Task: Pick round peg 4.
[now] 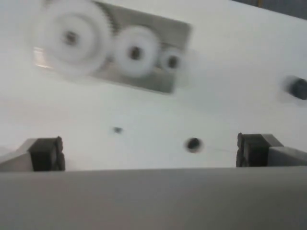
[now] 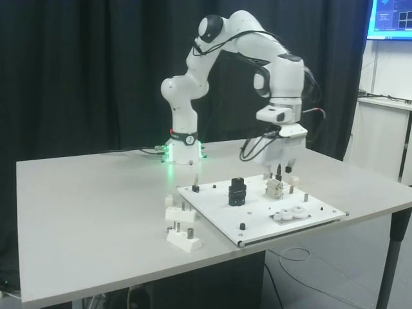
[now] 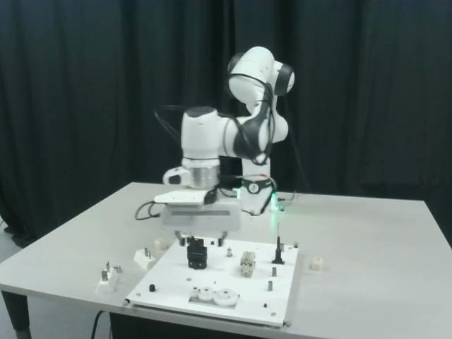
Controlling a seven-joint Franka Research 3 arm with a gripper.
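My gripper (image 1: pixel 149 153) is open and holds nothing; its black pads (image 1: pixel 45 153) stand wide apart above the white board (image 1: pixel 230 57). In the first room view the gripper (image 2: pixel 278 171) hangs over the board's far side (image 2: pixel 212 199), close to a small white block (image 2: pixel 275 188). Several short pegs stand on the board, such as a grey one (image 2: pixel 305 197) and others (image 3: pixel 274 271). I cannot tell which is round peg 4. A dark round spot (image 1: pixel 193 144) lies on the board between the fingers.
Three white gears (image 1: pixel 134 51) sit on a grey plate at the board's near edge (image 2: pixel 290 215). A black block (image 2: pixel 237 192) stands mid-board. Two white holders (image 2: pixel 180 215) rest on the grey table (image 2: pixel 84 206) beside the board. A small white part (image 3: pixel 317 263) lies apart.
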